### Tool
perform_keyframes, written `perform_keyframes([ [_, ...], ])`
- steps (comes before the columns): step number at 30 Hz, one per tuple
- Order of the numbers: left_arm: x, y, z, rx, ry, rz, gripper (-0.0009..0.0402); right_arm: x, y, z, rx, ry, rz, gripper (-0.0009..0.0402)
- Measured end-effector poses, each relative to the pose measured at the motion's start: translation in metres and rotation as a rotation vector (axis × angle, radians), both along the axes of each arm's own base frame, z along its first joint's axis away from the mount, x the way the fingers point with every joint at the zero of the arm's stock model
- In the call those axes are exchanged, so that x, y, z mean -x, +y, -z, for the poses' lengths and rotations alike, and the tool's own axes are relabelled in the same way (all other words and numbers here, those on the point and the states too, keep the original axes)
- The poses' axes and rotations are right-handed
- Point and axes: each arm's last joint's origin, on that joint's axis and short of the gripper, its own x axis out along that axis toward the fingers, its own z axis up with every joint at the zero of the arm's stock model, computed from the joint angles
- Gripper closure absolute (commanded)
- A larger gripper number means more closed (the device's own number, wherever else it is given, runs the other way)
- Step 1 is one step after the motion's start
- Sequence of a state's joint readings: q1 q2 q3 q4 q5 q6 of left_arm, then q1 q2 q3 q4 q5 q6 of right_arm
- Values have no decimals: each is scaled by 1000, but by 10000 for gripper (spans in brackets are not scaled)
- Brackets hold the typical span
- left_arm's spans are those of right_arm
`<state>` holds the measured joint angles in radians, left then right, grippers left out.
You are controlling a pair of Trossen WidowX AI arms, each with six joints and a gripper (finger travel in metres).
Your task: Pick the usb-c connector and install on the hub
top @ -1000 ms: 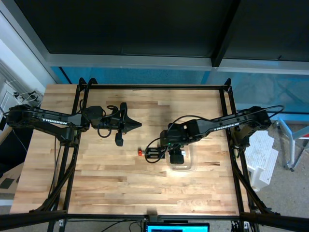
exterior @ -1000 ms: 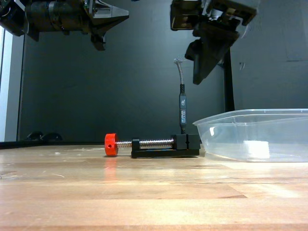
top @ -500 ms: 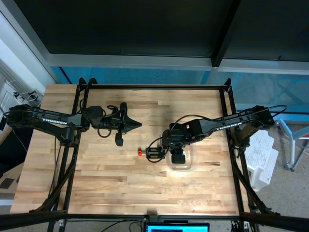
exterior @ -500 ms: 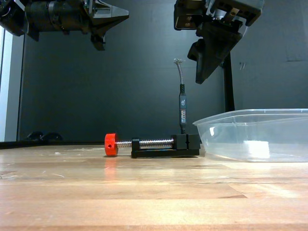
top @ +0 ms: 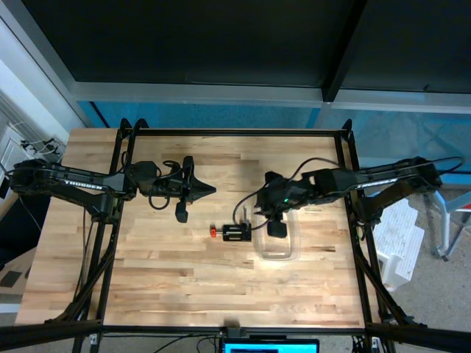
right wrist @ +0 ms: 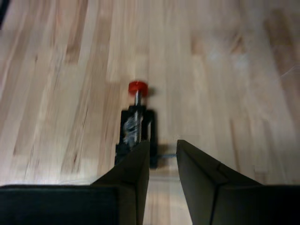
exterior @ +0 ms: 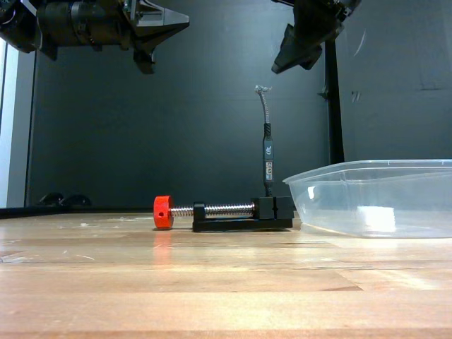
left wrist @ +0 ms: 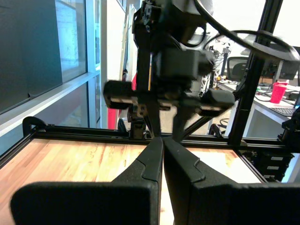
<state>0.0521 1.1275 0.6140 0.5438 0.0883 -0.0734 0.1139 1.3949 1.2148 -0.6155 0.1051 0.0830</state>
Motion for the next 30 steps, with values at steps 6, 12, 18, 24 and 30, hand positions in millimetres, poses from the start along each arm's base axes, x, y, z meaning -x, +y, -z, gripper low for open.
perform_keyframes([
  [6, 0, 0, 0, 0, 0, 0, 393, 18, -11, -3, -8, -168, 10, 381],
  [12, 0, 0, 0, 0, 0, 0, 393, 28, -18, -6, -18, -266, -12, 394],
  [18, 0, 0, 0, 0, -1, 0, 393, 38, -24, -11, -6, -415, -12, 393],
  [24, 0, 0, 0, 0, 0, 0, 393, 48, -31, -8, -22, -567, -13, 394],
  [30, 0, 0, 0, 0, 0, 0, 393, 58, -35, 0, -19, -671, 0, 393],
])
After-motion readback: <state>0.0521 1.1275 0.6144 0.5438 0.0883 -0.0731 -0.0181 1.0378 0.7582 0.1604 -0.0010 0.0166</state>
